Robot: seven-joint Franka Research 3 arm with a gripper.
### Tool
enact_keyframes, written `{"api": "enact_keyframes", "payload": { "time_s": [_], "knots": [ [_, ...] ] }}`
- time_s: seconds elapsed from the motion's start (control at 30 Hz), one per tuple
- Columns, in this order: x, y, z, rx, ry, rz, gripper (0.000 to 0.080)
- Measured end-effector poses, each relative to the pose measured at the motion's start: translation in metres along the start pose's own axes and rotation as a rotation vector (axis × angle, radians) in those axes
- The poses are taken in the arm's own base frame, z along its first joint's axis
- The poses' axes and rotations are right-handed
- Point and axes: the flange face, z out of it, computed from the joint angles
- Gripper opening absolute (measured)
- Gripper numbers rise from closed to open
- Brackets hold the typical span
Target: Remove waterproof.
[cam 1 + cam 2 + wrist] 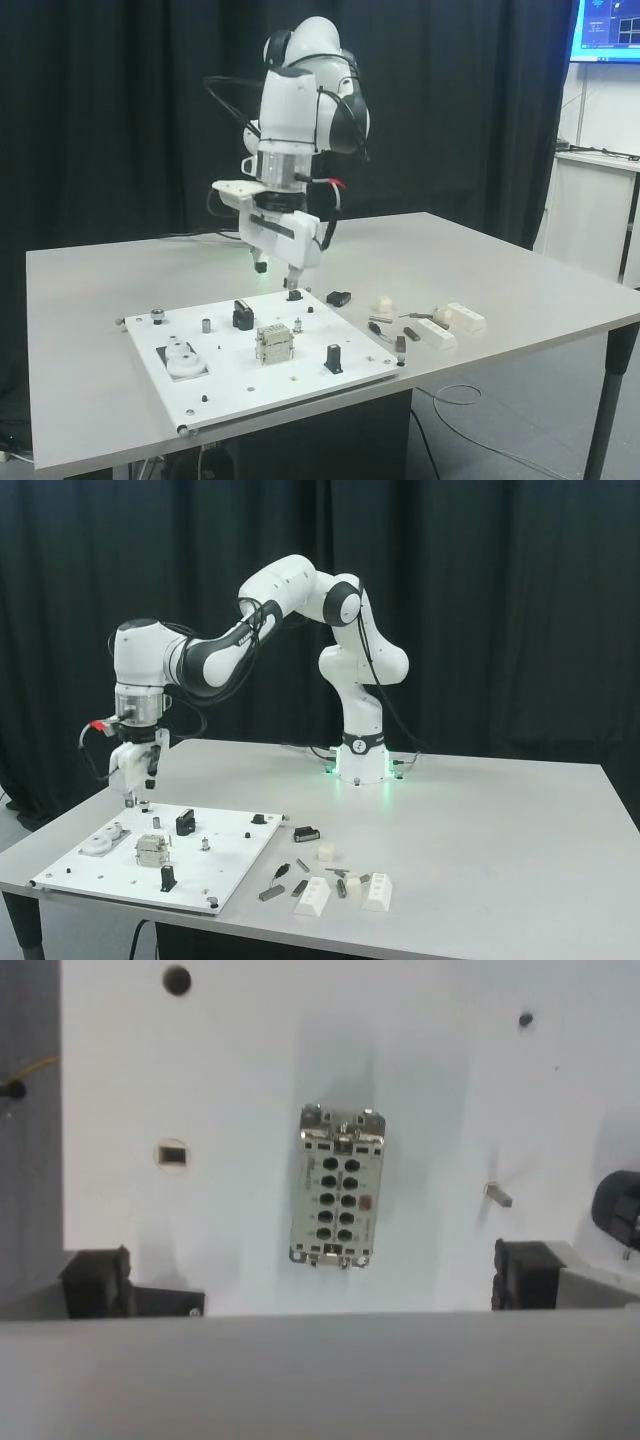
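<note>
With the jaws (276, 275) spread wide and empty, hovering above the white square board (300, 385), descend straight and centred over the grey rectangular multi-pin connector (337, 1185) mid-board on the grey counter (80, 330)

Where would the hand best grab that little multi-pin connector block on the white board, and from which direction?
Probably from straight above. The connector block stands upright on the white board, longer one way than the other, so its two long side walls make the natural grip. The hand hangs open over it, and nothing crowds those sides.
</note>
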Motion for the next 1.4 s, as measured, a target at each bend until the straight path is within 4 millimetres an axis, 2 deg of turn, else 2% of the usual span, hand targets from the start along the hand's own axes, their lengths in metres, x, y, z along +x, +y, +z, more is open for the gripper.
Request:
{"api": "enact_keyframes", "payload": {
  "time_s": [0.3,0.7,1.4],
  "knots": [
    [0.008,-0.009,-0.024,0.026,0.007,-0.004,0.08],
    [0.015,-0.016,-0.046,0.028,0.011,-0.002,0.08],
    [0.016,-0.017,-0.053,0.022,-0.003,0.008,0.08]
  ]
}}
